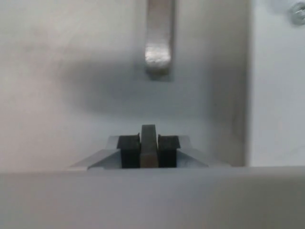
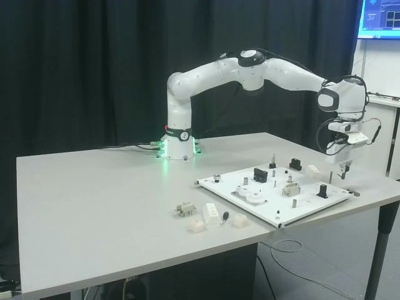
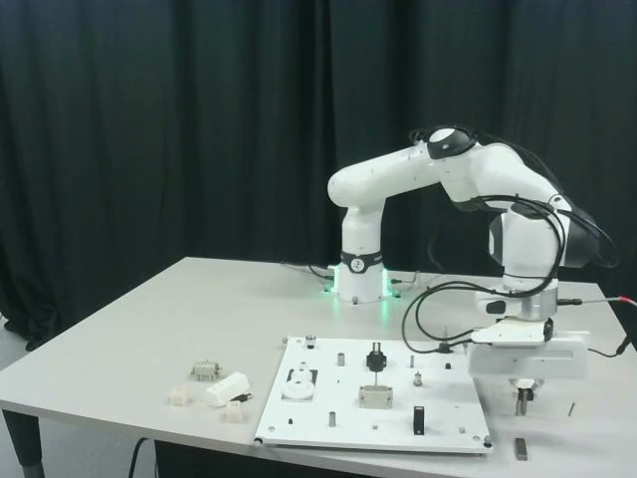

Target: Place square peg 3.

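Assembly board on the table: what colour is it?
White. The assembly board shows best in the second room view, lying on the grey table.

Pretty clearly a robotics lab or test cell. There's a white arm (image 2: 250, 72) bolted straight onto a bare grey tabletop (image 2: 94, 194), green lights glowing at its base (image 3: 358, 289), and black curtains (image 3: 199, 119) hung all around as a backdrop. A white assembly board (image 3: 368, 403) with small fixtures sits on the tabletop, and a monitor (image 2: 380, 19) peeks in at one corner.
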`<act>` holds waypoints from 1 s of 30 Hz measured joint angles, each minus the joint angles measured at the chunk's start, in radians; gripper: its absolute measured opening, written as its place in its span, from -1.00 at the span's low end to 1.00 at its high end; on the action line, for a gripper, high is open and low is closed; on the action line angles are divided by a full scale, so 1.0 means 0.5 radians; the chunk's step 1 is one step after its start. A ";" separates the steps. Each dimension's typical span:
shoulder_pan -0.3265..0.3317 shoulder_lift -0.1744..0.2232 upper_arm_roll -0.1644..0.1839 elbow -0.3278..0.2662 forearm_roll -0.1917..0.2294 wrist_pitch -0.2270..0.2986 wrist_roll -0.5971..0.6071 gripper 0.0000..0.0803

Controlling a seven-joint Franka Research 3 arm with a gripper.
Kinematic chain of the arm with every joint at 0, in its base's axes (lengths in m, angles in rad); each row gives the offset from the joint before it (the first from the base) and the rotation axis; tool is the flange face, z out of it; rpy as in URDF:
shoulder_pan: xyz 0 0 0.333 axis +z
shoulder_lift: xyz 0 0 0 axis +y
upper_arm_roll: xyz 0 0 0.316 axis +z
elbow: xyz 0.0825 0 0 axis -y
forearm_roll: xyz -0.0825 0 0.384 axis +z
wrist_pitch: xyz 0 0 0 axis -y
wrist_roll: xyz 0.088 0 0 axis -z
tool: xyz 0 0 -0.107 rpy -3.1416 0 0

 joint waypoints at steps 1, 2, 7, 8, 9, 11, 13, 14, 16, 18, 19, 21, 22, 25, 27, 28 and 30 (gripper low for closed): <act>0.008 0.000 0.006 0.000 -0.007 0.007 0.015 -0.81; 0.016 0.000 0.013 0.000 -0.014 0.014 0.033 -0.81; 0.046 0.000 0.045 0.000 -0.056 0.054 0.105 -0.81; 0.050 0.000 0.052 0.000 -0.061 0.065 0.117 -0.81; 0.054 0.000 0.060 0.000 -0.066 0.075 0.127 -0.81; 0.060 0.000 0.075 0.000 -0.074 0.091 0.145 -0.81; 0.064 0.000 0.090 0.000 -0.082 0.109 0.162 -0.81; 0.065 -0.001 0.097 0.000 -0.085 0.116 0.171 -0.81; 0.066 -0.001 0.112 0.000 -0.094 0.132 0.185 -0.81; 0.066 -0.001 0.127 -0.001 -0.104 0.152 0.196 -0.81; 0.066 -0.001 0.135 -0.001 -0.110 0.159 0.201 -0.81; 0.066 -0.001 0.147 -0.002 -0.122 0.172 0.210 -0.81; 0.066 -0.001 0.152 -0.002 -0.126 0.178 0.215 -0.81; 0.066 -0.001 0.168 -0.004 -0.133 0.198 0.230 -0.81; 0.066 -0.001 0.175 -0.005 -0.136 0.207 0.235 -0.81; 0.066 -0.001 0.179 -0.006 -0.137 0.211 0.237 -0.81; 0.066 -0.001 0.183 -0.008 -0.140 0.216 0.242 -0.81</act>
